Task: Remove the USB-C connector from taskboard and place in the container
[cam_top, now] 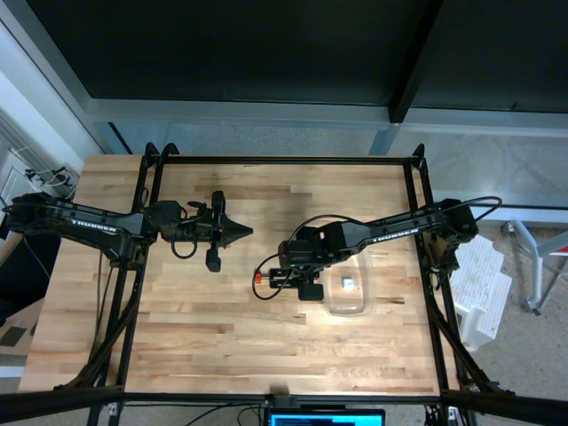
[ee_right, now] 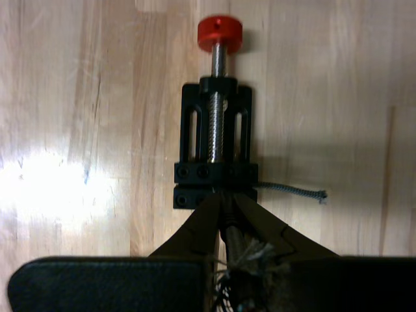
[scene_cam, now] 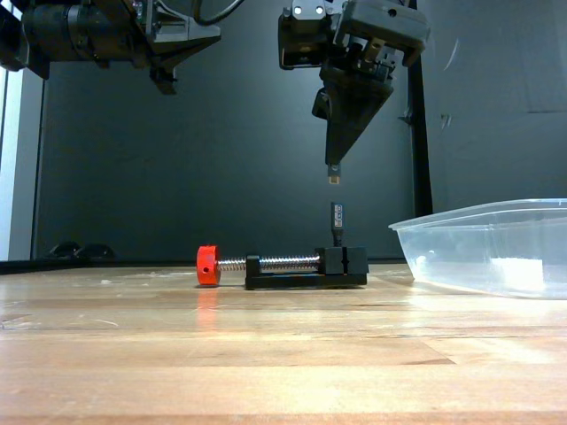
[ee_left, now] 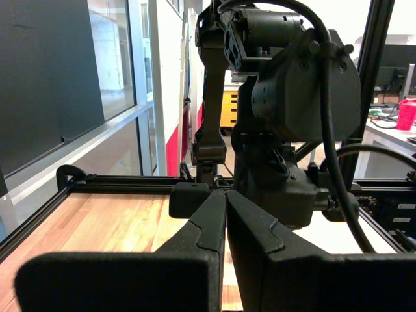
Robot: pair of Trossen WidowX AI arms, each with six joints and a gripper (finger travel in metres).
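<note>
The taskboard (scene_cam: 306,270), a small black vise block with an orange-red knob (scene_cam: 207,265), lies on the wooden table (cam_top: 177,302) and fills the right wrist view (ee_right: 195,127). My right gripper (scene_cam: 334,170) hangs point-down just above its jaw end, shut on the USB-C connector (scene_cam: 334,178), a thin dark stick whose tip pokes out below the fingers. A short dark upright piece (scene_cam: 337,221) stands in the block right beneath it. The clear container (scene_cam: 496,248) sits just right of the block. My left gripper (cam_top: 241,232) is parked high at the left, shut and empty.
A small white cube (cam_top: 349,283) lies inside the container (cam_top: 364,306). A short grey braided wire (ee_right: 292,190) sticks out beside the block's jaw. Black frame rails (cam_top: 284,160) edge the table.
</note>
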